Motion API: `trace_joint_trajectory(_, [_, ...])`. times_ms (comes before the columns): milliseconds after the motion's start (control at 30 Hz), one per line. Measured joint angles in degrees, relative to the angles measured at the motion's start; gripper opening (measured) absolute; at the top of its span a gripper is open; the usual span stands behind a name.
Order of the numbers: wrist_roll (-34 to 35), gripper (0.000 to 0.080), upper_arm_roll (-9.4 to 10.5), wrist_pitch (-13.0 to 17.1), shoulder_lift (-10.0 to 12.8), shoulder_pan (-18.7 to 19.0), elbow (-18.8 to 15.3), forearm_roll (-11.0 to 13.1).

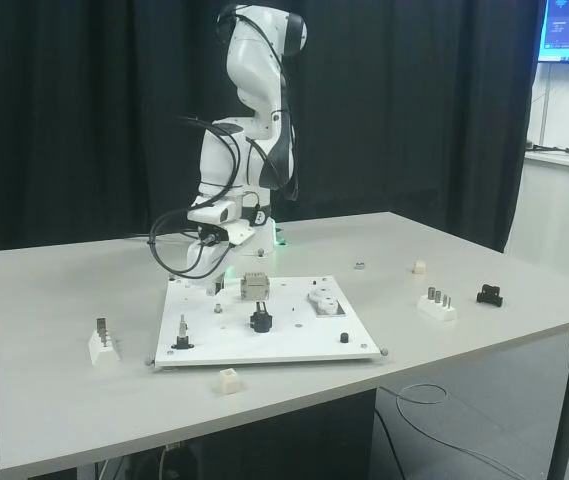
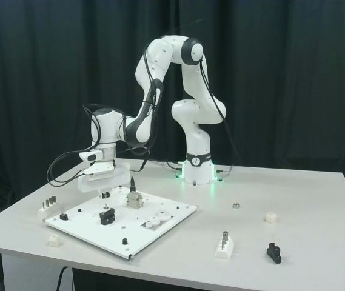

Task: Insert BNC.

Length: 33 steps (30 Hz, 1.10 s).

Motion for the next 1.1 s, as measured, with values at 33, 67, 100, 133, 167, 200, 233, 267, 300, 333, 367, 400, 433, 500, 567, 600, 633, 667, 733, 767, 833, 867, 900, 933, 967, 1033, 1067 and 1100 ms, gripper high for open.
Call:
trace_joint_trajectory(33, [0.0,0.0121,0.00,0.3,-0.1,0.0,-0.2,0.0])
trace_joint_trajectory(67, [0.0,0.0121,0.00,0.5,-0.1,0.0,-0.3,0.0])
trace_joint_trajectory(100, [0.0,0.0121,0.00,0.7,-0.2,0.0,-0.4,0.0])
trace_joint_trajectory(133, [0.0,0.0121,0.00,0.8,-0.2,0.0,-0.4,0.0])
trace_joint_trajectory(167, [0.0,0.0121,0.00,0.9,-0.2,0.0,-0.4,0.0])
trace_joint_trajectory(200, [0.0,0.0121,0.00,0.9,-0.2,0.0,-0.4,0.0])
trace_joint_trajectory(233, [0.0,0.0121,0.00,1.0,-0.2,0.0,-0.4,0.0])
trace_joint_trajectory(267, [-0.1,0.0121,0.00,1.0,-0.2,0.0,-0.4,0.0])
trace_joint_trajectory(300, [-0.1,0.0121,0.01,1.0,-0.1,0.0,-0.4,0.0])
trace_joint_trajectory(333, [-0.2,0.0121,0.02,1.1,-0.1,0.0,-0.4,0.0])
trace_joint_trajectory(367, [-0.2,0.0121,0.04,1.1,-0.1,0.0,-0.4,0.0])
trace_joint_trajectory(400, [-0.3,0.0121,0.06,1.2,-0.1,0.0,-0.4,0.0])
trace_joint_trajectory(433, [-0.3,0.0121,0.10,1.3,0.0,0.0,-0.4,0.0])
trace_joint_trajectory(500, [-0.4,0.0121,0.17,1.6,0.1,0.1,-0.4,0.0])
trace_joint_trajectory(567, [-0.5,0.0121,0.23,2.0,0.3,0.1,-0.4,0.0])
trace_joint_trajectory(600, [-0.5,0.0121,0.26,2.2,0.4,0.1,-0.4,0.0])
trace_joint_trajectory(633, [-0.5,0.0121,0.29,2.4,0.6,0.2,-0.4,0.0])
trace_joint_trajectory(667, [-0.5,0.0121,0.32,2.5,0.7,0.2,-0.4,0.0])
trace_joint_trajectory(733, [-0.5,0.0121,0.40,2.9,0.9,0.2,-0.4,0.0])
trace_joint_trajectory(767, [-0.5,0.0121,0.43,3.1,1.1,0.3,-0.4,0.0])
trace_joint_trajectory(833, [-0.5,0.0121,0.47,3.5,1.4,0.3,-0.4,0.0])
trace_joint_trajectory(867, [-0.5,0.0121,0.49,3.7,1.6,0.3,-0.4,0.0])
trace_joint_trajectory(900, [-0.5,0.0121,0.52,3.9,1.7,0.3,-0.4,0.0])
trace_joint_trajectory(933, [-0.5,0.0121,0.56,4.1,1.8,0.3,-0.4,0.0])
trace_joint_trajectory(967, [-0.5,0.0121,0.59,4.3,2.0,0.3,-0.4,0.0])
trace_joint_trajectory(1033, [-0.5,0.0121,0.66,4.5,2.2,0.3,-0.4,0.0])
trace_joint_trajectory(1067, [-0.5,0.0121,0.69,4.5,2.3,0.3,-0.4,0.0])
trace_joint_trajectory(1100, [-0.5,0.0121,0.72,4.5,2.4,0.3,-0.4,0.1])
